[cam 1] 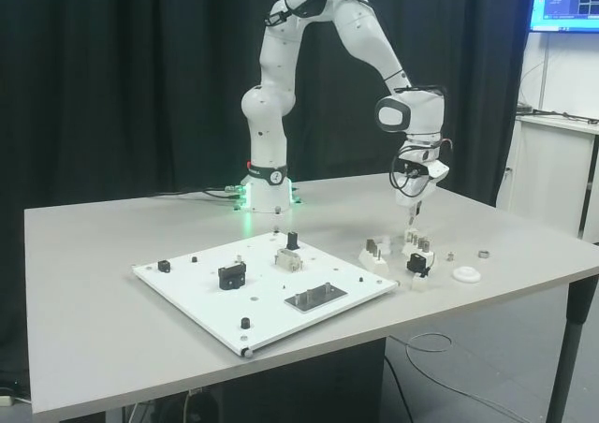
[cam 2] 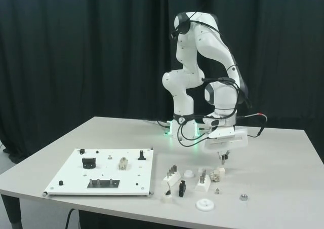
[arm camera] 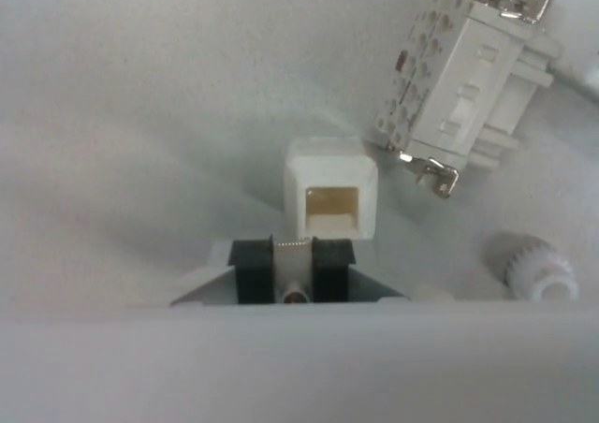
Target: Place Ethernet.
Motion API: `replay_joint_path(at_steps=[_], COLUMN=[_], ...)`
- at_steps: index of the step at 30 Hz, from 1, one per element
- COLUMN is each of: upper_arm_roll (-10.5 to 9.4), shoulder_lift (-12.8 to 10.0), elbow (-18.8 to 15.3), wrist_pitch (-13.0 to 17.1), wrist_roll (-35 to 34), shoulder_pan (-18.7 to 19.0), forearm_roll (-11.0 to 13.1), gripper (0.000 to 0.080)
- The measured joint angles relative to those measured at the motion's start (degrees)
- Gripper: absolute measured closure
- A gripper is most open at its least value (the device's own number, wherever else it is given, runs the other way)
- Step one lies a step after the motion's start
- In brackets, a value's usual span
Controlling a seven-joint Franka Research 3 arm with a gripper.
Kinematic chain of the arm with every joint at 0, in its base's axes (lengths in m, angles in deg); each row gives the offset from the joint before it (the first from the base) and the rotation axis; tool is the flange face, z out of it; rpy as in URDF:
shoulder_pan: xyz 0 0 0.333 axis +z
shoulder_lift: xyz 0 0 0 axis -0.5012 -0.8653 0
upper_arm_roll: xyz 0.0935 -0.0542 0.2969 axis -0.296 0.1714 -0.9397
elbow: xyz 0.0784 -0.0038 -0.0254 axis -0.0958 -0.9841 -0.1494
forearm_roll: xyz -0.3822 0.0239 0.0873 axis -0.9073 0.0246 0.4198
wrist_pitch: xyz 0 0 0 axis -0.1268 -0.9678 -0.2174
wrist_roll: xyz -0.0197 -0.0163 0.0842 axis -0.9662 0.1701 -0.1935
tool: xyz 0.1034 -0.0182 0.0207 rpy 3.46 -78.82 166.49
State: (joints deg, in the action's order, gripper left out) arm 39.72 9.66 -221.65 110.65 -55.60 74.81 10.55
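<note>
In the wrist view my gripper (arm camera: 293, 271) is shut on the Ethernet plug (arm camera: 292, 252), a small piece with metal contacts showing between the two black fingers (arm camera: 253, 269). Just beyond the plug's tip a white Ethernet socket block (arm camera: 330, 187) stands on the grey table, its square opening facing the camera. Plug and socket are apart. In the room views the gripper (cam 1: 412, 212) (cam 2: 223, 159) hangs a little above the table, over a group of small parts to the right of the white board (cam 1: 187, 283).
A white multi-pin connector (arm camera: 463, 77) with metal clips lies close beside the socket. A small white toothed wheel (arm camera: 541, 269) sits nearby. Further white holders, a black part (cam 2: 181, 188) and a larger white gear (cam 2: 204, 204) lie towards the table's front edge.
</note>
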Motion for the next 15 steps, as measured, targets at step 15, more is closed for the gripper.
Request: replay_joint_path(at_steps=[15], upper_arm_roll=[-0.10], shoulder_lift=[-1.2], elbow=[0.2], wrist_pitch=[1.9], wrist_roll=[-1.1], shoulder_pan=[-0.3], forearm_roll=[-0.1], gripper=[0.0721])
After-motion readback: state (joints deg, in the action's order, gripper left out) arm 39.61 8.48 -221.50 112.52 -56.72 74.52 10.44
